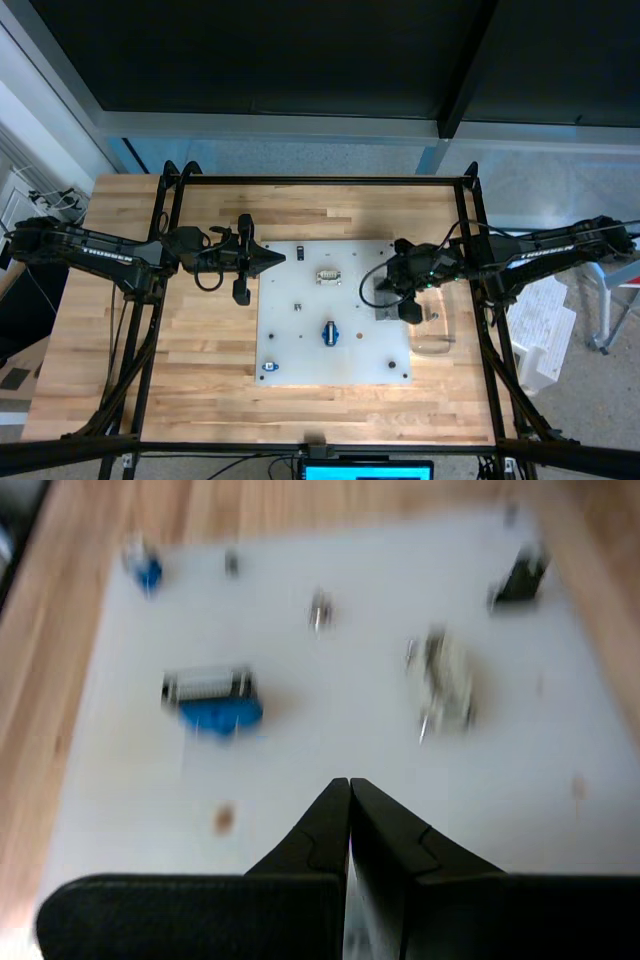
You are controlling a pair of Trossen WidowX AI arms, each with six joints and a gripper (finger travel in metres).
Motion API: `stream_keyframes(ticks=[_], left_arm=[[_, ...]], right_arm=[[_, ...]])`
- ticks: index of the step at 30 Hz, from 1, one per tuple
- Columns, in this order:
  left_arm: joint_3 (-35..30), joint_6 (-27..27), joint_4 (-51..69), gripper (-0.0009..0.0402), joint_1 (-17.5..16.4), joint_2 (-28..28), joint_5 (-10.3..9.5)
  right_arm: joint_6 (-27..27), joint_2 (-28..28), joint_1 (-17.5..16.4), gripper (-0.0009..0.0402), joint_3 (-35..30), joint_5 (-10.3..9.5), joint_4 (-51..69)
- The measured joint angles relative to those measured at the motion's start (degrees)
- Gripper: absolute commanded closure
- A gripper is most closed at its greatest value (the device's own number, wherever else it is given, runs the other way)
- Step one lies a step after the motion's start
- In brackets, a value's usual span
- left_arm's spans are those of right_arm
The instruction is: Pick the 16mm cylinder and install on the taskboard
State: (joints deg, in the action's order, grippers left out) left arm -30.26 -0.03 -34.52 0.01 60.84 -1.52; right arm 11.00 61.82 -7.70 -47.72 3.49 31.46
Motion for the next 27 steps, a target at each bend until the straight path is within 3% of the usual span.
stream_keyframes(ticks=[9,16,23,27], left_arm=[[0.0,0.0,0.0,0.0393,0.0,0.0,0.0],[0.0,0.0,0.0,0.0393,0.0,0.0,0.0],[0.0,0.0,0.0,0.0393,0.0,0.0,0.0],[0.0,0.0,0.0,0.0393,0.0,0.0,0.0]], right_arm=[[7.9,0.0,-5.6,0.0393,-0.8,-0.02,17.4],[14.3,0.0,-10.0,0.0388,-0.8,0.0,23.1],[19.2,0.0,-13.2,0.0322,-0.8,0.28,26.4],[21.6,0.0,-14.6,0.0269,-0.6,1.42,28.6]])
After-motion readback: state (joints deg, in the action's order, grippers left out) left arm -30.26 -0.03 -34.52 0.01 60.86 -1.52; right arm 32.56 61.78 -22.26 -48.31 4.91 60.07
